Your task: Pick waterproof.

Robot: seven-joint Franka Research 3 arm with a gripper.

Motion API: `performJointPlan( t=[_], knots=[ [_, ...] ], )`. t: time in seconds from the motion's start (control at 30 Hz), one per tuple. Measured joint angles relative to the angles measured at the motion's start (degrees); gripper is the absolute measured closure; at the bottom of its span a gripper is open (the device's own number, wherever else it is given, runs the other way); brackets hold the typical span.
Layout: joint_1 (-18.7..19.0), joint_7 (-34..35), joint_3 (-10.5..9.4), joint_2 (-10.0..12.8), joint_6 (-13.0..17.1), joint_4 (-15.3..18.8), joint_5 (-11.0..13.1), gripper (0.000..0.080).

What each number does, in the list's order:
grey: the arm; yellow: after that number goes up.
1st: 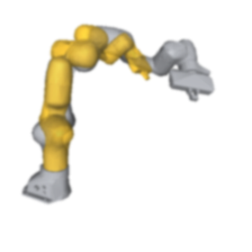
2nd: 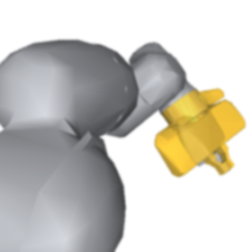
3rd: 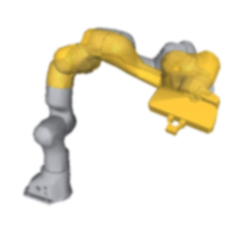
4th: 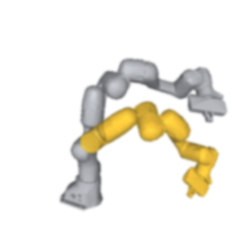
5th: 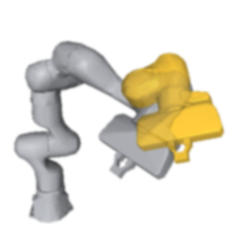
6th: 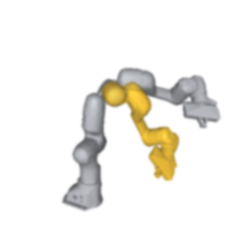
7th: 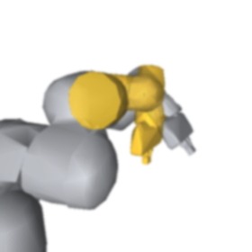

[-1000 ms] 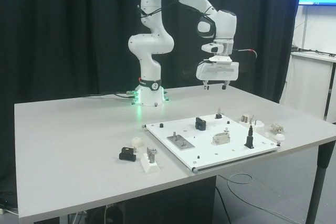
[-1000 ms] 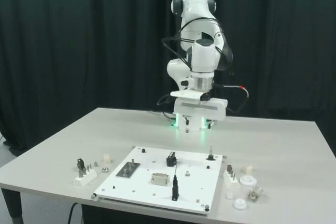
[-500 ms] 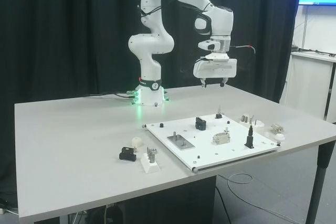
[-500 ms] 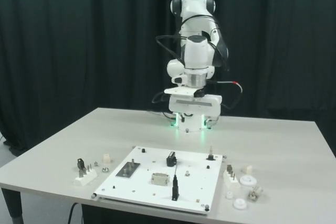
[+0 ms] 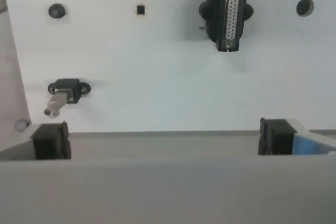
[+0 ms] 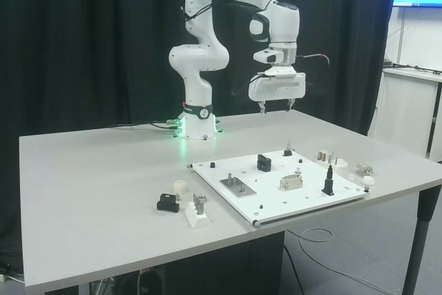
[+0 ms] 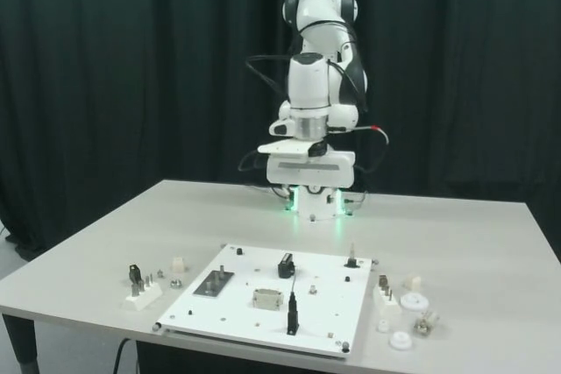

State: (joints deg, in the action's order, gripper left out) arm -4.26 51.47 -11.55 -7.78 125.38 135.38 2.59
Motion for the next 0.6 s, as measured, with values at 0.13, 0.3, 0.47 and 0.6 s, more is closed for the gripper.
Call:
performJointPlan(
  t=[0.13, 0.3, 0.47, 0.6],
  knots=[
    [-0.2, -0.2, 1.06, 0.0, -1.6, -0.8, 0.8, 0.0003],
    [-0.2, -1.2, 1.65, 0.0, -2.7, -1.4, 0.8, 0.0003],
    [-0.4, -0.1, 1.79, 0.0, -3.2, -1.8, 1.0, 0.0003],
    [-0.6, 5.6, 1.81, 0.1, -3.3, -2.0, 1.4, 0.0003]
  ],
)
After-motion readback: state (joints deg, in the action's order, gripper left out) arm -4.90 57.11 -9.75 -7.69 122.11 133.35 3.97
